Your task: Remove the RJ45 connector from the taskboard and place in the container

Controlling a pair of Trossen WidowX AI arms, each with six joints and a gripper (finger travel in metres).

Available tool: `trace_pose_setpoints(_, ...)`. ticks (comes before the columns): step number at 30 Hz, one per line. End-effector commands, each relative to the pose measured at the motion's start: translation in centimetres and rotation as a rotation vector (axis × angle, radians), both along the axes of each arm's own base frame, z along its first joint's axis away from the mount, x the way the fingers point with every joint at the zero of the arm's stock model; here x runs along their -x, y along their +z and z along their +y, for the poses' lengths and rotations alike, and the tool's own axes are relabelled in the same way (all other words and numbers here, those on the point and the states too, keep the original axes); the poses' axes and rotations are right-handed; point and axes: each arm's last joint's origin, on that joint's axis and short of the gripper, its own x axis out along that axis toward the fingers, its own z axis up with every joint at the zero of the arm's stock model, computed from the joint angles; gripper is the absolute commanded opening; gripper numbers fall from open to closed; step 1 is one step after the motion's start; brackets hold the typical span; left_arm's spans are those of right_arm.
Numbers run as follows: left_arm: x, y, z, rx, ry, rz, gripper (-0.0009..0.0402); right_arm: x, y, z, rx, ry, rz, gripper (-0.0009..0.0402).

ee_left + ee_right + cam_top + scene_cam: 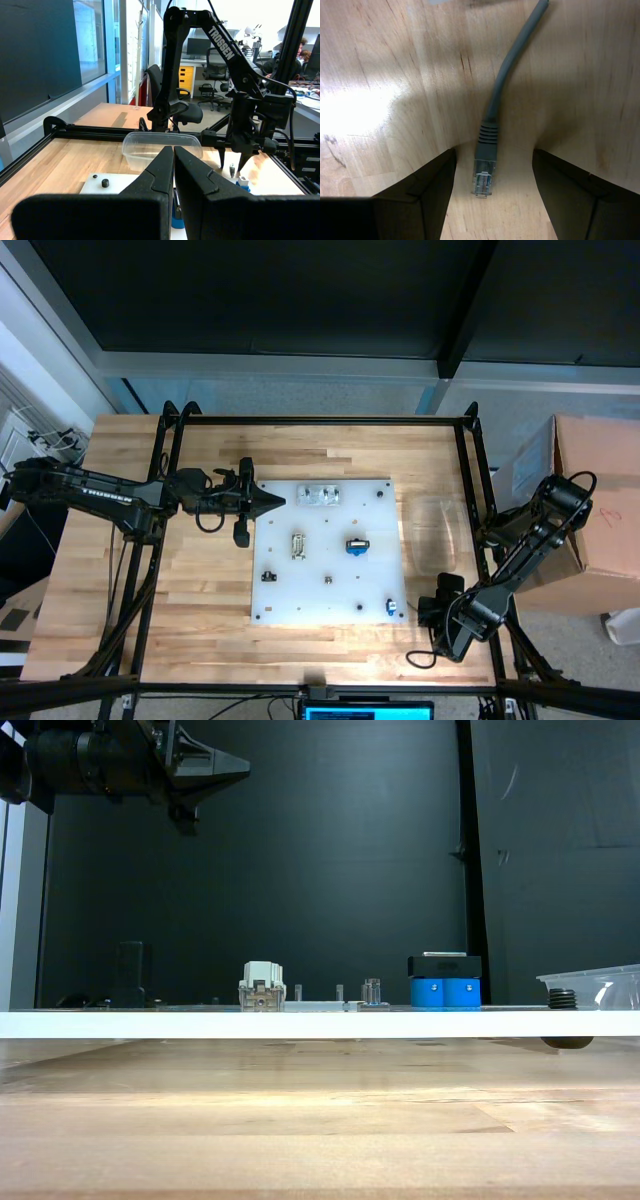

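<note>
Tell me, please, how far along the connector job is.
Done: the connector lies free on the table, off the board. In hand: the open right gripper straddles it; the shut left gripper hovers above the board's left edge. Left: grasping it, then the container.

Grey RJ45 connector (484, 170), its plug tip clear, on a pale wooden desk (380, 75) with darker grain. Left tool (265, 502) and right tool (432, 608) are black. White taskboard (330, 590) carries a blue part (357, 546). The container (437, 530) is transparent.
</note>
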Motion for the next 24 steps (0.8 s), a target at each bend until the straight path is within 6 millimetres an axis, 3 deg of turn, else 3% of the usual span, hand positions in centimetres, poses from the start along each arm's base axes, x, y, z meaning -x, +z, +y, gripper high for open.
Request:
trace_pose_setpoints(1,-0.01,0.01,0.00,0.000,0.000,0.000,0.0000,0.07,-0.26,-0.05,-0.001,0.001,0.001,0.0188)
trace_pose_setpoints(7,-0.01,0.01,0.01,0.000,0.000,0.000,0.0000,0.17,-0.35,-0.07,0.001,0.003,0.002,0.0134)
trace_pose_setpoints(18,-0.01,0.01,0.00,0.000,0.000,0.000,0.0000,0.20,-0.24,0.18,-0.015,0.017,-0.013,-0.0004)
trace_pose_setpoints(24,-0.01,0.01,0.00,0.000,0.000,0.000,0.0000,0.38,0.41,0.18,-0.039,0.026,-0.026,0.0007)
